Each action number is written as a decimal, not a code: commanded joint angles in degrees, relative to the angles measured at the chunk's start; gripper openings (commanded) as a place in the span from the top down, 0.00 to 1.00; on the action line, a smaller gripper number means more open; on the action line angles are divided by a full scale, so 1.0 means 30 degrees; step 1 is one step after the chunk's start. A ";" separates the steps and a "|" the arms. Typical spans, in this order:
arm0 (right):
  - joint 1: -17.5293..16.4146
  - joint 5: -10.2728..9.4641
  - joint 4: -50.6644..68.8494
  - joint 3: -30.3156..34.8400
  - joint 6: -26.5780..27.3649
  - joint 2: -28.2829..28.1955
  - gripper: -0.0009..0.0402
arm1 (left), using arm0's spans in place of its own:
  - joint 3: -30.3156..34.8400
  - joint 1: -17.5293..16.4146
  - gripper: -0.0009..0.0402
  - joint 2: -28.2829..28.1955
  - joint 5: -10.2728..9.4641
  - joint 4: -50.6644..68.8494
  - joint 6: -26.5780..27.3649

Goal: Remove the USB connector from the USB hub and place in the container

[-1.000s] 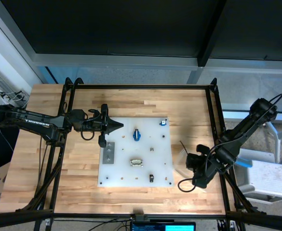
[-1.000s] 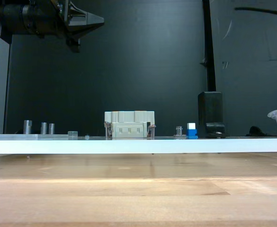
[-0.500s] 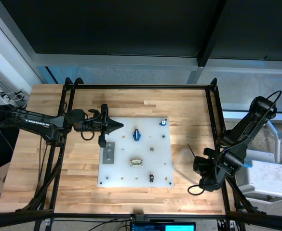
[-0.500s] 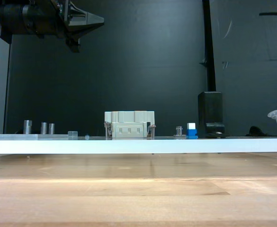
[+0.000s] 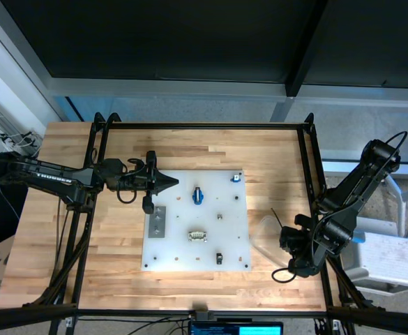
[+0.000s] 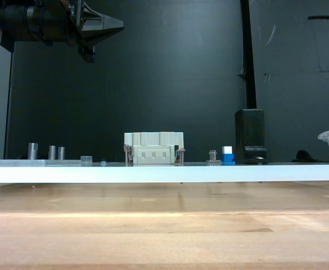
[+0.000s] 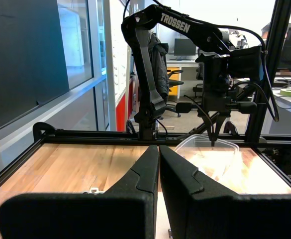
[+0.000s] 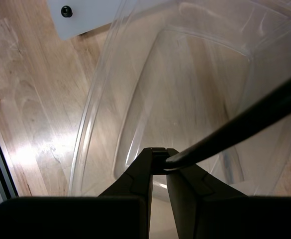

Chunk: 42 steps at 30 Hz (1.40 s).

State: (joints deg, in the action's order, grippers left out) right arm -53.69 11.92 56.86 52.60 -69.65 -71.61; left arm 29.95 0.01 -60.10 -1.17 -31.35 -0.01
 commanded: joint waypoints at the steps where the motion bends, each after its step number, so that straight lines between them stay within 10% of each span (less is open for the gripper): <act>1: 0.0007 0.0015 0.0000 0.0000 0.0000 -0.0022 0.83 | 0.0000 -0.0007 0.98 0.0000 0.0007 -0.0007 -0.0007; 15: 0.0015 0.0160 -0.0022 0.0000 -0.0233 -0.0022 0.64 | 0.0000 0.0000 0.98 0.0000 0.0007 -0.0007 -0.0007; 42: 0.0022 0.0168 -0.0073 0.0000 -0.0357 -0.0022 0.63 | 0.0000 -0.0007 0.98 0.0000 0.0000 -0.0007 -0.0007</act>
State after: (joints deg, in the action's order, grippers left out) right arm -53.63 12.38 56.66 52.58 -70.67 -71.68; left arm 29.93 0.01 -60.10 -1.17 -31.35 -0.01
